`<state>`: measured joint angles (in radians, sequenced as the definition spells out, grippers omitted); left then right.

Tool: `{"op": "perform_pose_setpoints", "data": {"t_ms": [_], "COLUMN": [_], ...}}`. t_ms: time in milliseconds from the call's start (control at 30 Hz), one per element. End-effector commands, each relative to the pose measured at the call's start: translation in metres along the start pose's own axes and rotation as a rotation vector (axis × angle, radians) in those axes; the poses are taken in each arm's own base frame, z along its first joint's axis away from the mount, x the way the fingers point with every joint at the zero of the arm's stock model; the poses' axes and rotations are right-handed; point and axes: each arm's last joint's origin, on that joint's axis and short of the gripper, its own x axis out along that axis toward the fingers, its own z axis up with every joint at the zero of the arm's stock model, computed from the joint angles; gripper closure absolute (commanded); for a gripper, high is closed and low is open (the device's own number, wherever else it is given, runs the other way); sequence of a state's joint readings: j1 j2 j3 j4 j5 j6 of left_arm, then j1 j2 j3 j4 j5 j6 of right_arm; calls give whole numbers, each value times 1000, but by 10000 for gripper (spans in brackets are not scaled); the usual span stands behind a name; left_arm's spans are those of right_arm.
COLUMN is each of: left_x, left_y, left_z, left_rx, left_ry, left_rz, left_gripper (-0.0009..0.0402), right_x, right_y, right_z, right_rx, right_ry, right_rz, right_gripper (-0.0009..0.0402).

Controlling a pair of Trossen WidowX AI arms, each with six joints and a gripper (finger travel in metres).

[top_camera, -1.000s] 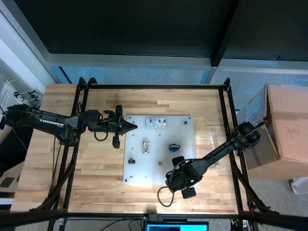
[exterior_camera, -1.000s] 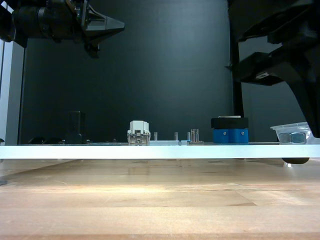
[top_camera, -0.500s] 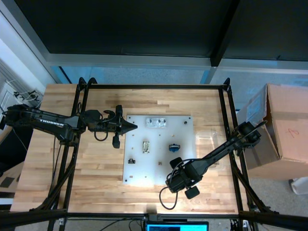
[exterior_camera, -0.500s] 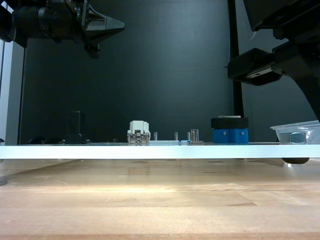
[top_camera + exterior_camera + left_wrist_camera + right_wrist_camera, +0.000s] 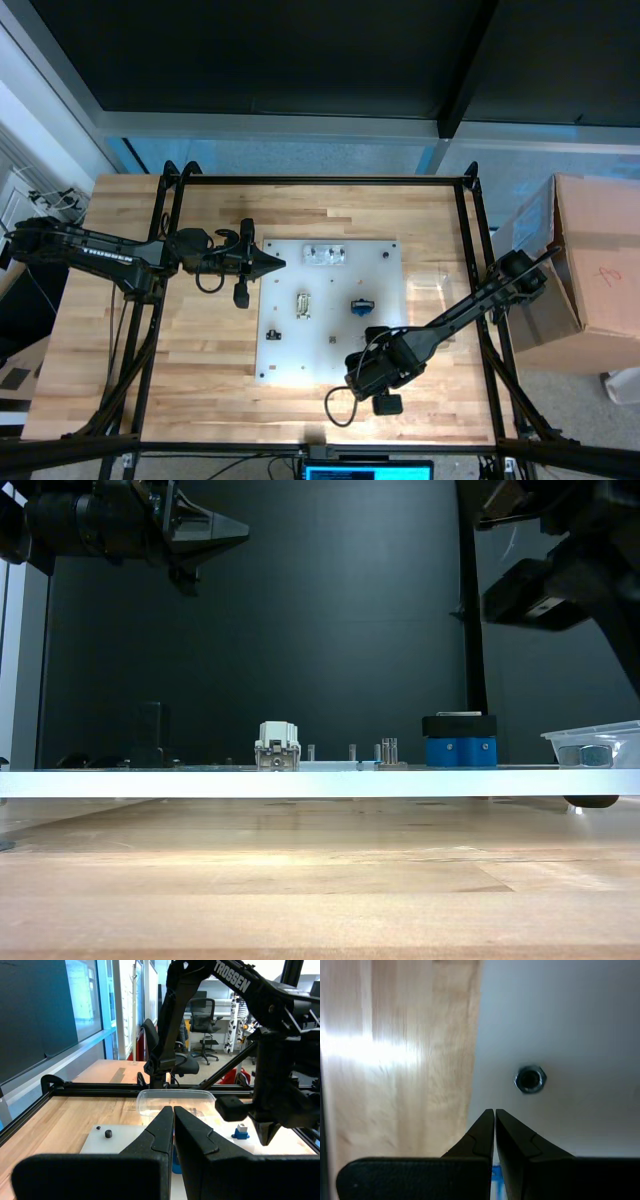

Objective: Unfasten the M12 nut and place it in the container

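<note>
The left arm [image 5: 100,252] reaches level from the bench's [image 5: 200,340] left edge. Its claw [image 5: 280,263] points inward at the far left side of the white board [image 5: 330,290]. The low view shows it held high above the board. Its two fingers are pressed together tip to tip, with nothing between them.

The right arm [image 5: 470,303] slants from the right edge down toward the board's near right corner. Its wrist is bent so that the right claw [image 5: 494,1110] looks straight down. That claw is also clenched with nothing in it, and its tips sit over the board's edge where the white meets the wood. In the low view the arm hangs well above the board.

There is one M12 nut [image 5: 530,1079]. It sits on its stud near the board's near right edge, low against the board, upright and with its dark bore facing up. It is near the right claw's tips but apart from them.

One clear container [image 5: 430,284] lies on the bench just beside the board's right edge, and the nut is not in it.

The board also carries one blue block [image 5: 361,308] and one white connector [image 5: 277,748]. One cardboard box [image 5: 590,270] stands beyond the bench's right side.
</note>
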<state>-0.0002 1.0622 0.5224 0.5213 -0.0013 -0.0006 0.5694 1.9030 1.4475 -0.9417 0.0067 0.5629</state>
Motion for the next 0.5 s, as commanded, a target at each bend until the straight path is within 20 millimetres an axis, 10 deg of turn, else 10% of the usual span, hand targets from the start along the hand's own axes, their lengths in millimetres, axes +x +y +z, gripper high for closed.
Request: {"op": "perform_pose_setpoints", "data": {"t_ms": [33,500], "left_x": [0,0], "left_y": [0,0], "left_z": [0,0], "left_rx": [0,0], "left_ry": [-1,0], "left_rz": [0,0], "left_gripper": [393,393], "right_x": [-9,-29], "right_y": [2,6], "right_z": [3,9], "right_rx": [129,189], "right_ry": [1,1], "right_rz": [-2,-2], "right_gripper": [389,389]}}
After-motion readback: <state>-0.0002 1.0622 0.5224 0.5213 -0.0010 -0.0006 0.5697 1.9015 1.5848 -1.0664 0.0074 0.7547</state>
